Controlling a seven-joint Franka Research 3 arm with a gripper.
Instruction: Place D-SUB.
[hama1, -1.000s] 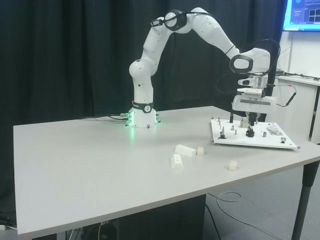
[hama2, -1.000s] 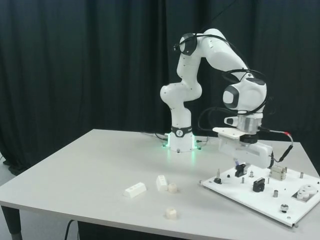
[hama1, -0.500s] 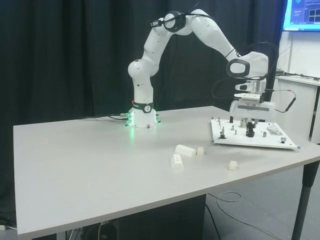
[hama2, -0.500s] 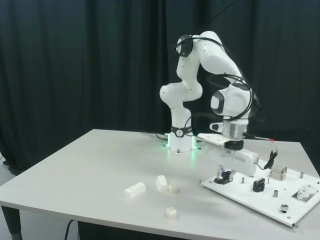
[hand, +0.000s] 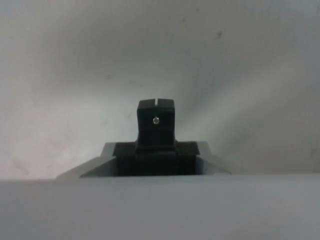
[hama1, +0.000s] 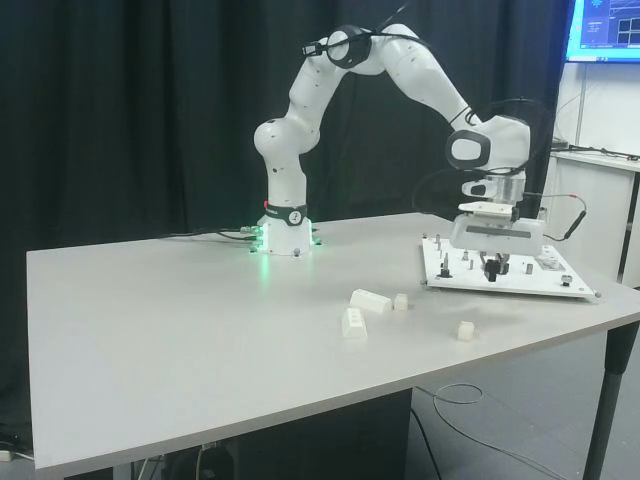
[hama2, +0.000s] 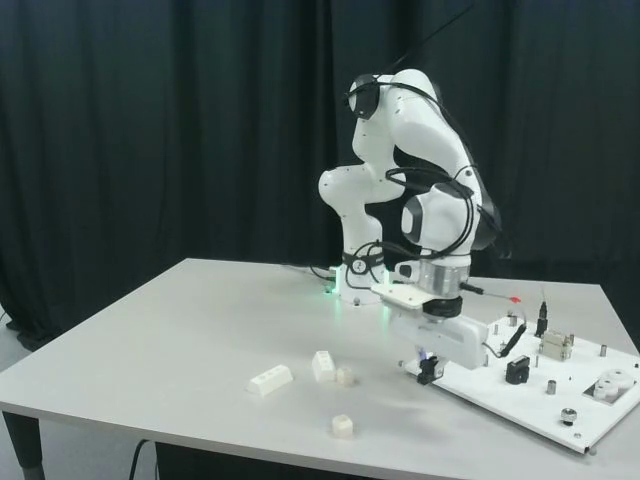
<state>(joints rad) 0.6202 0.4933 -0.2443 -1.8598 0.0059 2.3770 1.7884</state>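
The gripper (hama2: 429, 370) pinches a small black connector (hand: 156, 123), seemingly light, rigid and best held by its flat sides

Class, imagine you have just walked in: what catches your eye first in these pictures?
The white arm bends down over the grey table, its claw holding a small black part at the near edge of the white board. Four small white blocks lie scattered on the table beside it.

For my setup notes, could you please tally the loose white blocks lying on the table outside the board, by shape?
Long blocks: 2
Small cubes: 2
Total: 4
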